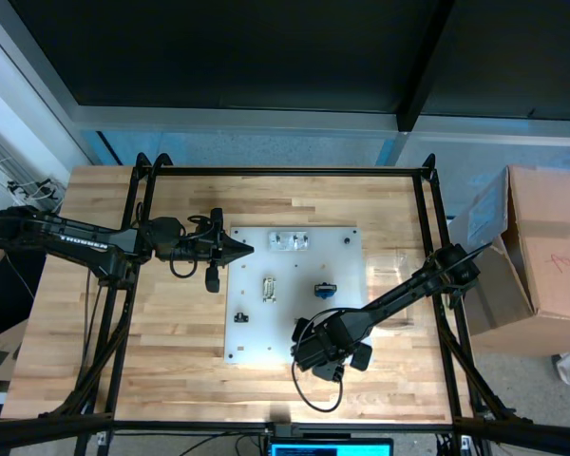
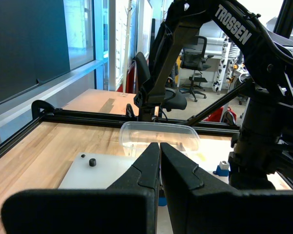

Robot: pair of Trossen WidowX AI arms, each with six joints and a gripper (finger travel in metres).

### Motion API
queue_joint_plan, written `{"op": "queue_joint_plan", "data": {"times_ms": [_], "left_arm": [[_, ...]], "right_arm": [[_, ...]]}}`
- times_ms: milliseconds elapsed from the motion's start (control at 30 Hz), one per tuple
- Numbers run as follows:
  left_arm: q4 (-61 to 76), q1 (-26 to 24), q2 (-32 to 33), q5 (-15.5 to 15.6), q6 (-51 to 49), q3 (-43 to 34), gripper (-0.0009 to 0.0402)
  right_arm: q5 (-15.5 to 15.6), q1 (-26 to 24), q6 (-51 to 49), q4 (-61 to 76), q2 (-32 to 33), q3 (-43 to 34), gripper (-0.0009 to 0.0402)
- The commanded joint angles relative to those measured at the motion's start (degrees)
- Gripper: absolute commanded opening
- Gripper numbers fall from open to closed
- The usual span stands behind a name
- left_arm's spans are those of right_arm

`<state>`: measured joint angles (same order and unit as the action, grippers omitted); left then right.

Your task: Unfasten the M12 nut and place it in the container

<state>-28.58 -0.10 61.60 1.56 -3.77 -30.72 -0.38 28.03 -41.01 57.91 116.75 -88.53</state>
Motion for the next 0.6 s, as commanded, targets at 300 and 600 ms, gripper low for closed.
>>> {"op": "queue_joint_plan", "data": {"times_ms": [300, 600], "left_arm": [[0.0, 0.0, 0.0, 0.0, 0.0, 0.0, 0.0000], [0.0, 0.0, 0.0, 0.0, 0.0, 0.0, 0.0000]], "right_arm": [[-0.1, 0.0, -9.0, 1.3, 0.0, 0.0, 0.0012], [-0.1, 0.0, -9.0, -0.2, -0.1, 0.0, 0.0063]]}}
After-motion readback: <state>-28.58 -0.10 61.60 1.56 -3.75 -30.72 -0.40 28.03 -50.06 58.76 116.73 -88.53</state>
